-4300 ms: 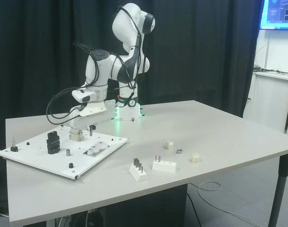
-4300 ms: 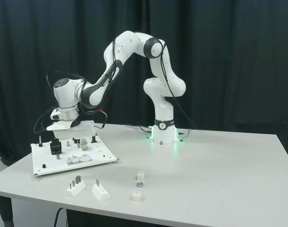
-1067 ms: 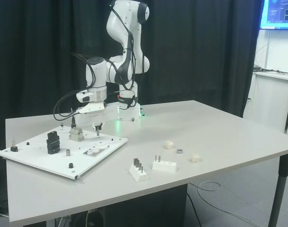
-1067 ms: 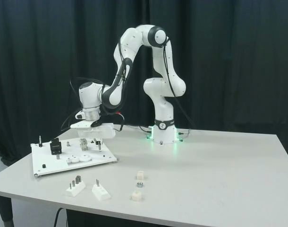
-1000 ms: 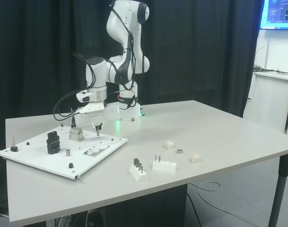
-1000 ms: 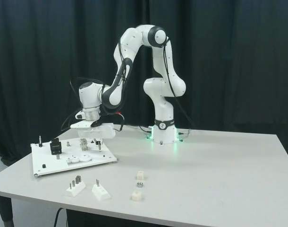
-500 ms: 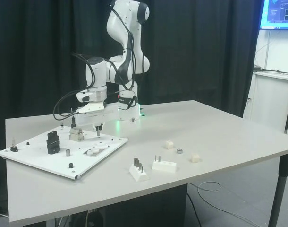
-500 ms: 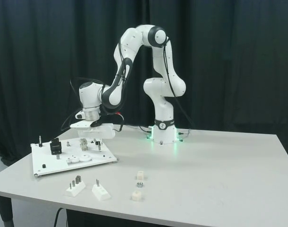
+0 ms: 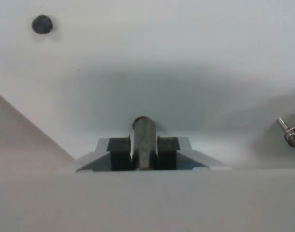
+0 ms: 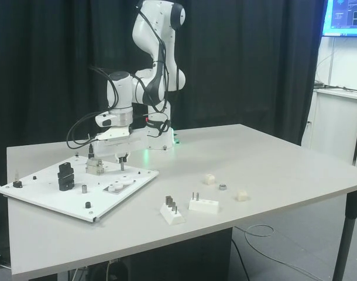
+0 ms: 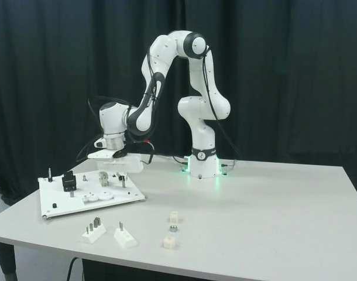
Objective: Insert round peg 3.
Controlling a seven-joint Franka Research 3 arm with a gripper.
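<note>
We find the gripper (image 9: 144, 153) pinching round peg 3 (image 9: 143, 140) upright between its black pads (image 9: 119, 152), low over the white board (image 10: 140, 175) near its far edge. We judge the transport step complete and insertion pending; the next move calls for alignment over the receiving hole (not visible to us) and a straight descent. The two white peg holders (image 10: 203, 205) on the grey table (image 10: 272, 164) hold short pegs.
</note>
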